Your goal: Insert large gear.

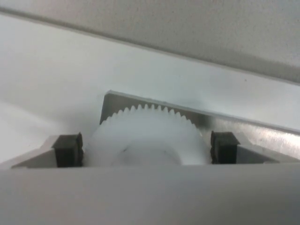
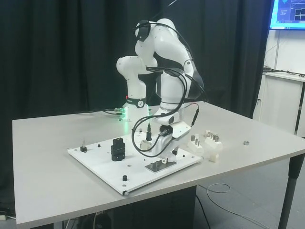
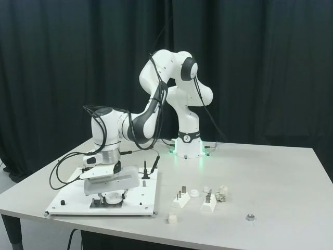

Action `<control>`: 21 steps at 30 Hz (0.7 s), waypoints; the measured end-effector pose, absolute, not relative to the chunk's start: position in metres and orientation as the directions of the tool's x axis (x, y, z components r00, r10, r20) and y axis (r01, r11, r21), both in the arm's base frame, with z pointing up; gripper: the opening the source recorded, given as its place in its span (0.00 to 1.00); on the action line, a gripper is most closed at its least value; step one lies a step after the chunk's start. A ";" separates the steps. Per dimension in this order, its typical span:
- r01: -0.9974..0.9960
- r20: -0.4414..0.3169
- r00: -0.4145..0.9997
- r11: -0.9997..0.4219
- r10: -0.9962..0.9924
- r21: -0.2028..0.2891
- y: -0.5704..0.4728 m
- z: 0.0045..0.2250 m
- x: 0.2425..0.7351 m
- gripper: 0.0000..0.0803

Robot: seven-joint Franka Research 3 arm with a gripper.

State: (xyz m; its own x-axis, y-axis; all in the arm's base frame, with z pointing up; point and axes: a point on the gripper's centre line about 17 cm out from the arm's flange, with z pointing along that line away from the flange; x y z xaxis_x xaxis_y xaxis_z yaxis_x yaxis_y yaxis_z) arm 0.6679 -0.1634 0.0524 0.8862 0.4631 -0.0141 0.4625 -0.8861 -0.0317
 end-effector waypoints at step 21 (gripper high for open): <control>0.423 -0.004 0.906 -0.904 0.424 -0.062 -0.164 0.052 0.664 0.74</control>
